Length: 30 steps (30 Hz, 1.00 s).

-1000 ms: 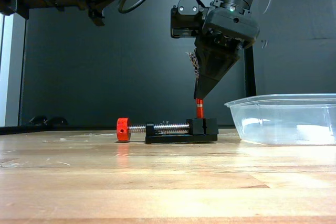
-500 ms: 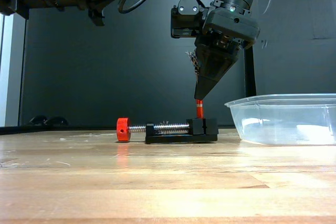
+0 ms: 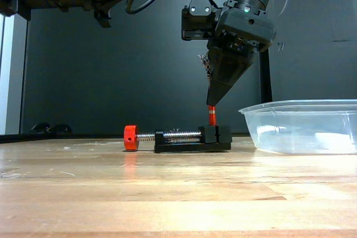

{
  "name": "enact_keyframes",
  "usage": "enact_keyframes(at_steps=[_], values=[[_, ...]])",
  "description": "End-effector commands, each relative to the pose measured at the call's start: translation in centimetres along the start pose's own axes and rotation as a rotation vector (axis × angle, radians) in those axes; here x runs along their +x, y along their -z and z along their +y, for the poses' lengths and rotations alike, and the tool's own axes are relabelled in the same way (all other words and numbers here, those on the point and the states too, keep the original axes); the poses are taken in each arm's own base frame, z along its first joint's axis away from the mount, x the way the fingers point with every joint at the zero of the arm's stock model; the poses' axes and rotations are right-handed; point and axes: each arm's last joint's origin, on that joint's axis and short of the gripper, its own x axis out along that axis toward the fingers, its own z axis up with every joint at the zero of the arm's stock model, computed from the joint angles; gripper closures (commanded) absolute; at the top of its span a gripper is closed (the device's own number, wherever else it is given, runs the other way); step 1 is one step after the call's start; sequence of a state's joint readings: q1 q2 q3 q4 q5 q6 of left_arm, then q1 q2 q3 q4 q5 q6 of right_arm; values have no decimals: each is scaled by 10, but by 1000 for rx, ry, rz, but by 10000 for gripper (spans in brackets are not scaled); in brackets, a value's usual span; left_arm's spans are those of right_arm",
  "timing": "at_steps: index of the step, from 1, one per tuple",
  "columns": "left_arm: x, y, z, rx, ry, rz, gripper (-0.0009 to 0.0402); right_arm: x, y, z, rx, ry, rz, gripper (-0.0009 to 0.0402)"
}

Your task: Remove the RCA connector from the receptacle and place in the container

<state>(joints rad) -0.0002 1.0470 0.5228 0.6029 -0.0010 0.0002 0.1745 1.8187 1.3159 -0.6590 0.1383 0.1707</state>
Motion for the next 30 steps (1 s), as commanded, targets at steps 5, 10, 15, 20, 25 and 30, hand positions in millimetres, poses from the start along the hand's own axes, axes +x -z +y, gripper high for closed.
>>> enact_keyframes(at_steps=[5, 10, 15, 20, 25, 30], values=[[0, 0, 0, 0, 0, 0, 393, -13, -2, -2, 5, -5, -34, 389], [0, 0, 0, 0, 0, 0, 393, -25, -2, -3, 7, -6, -44, 389], [0, 0, 0, 0, 0, 1, 393, -38, -4, -5, 10, -11, -71, 389], [0, 0, 0, 0, 0, 1, 393, -46, -4, -6, 13, -15, -93, 389], [0, 0, 0, 0, 0, 0, 393, -49, -4, -6, 14, -17, -99, 389], [0, 0, 0, 0, 0, 1, 393, -55, -2, -6, 14, -22, -114, 389]])
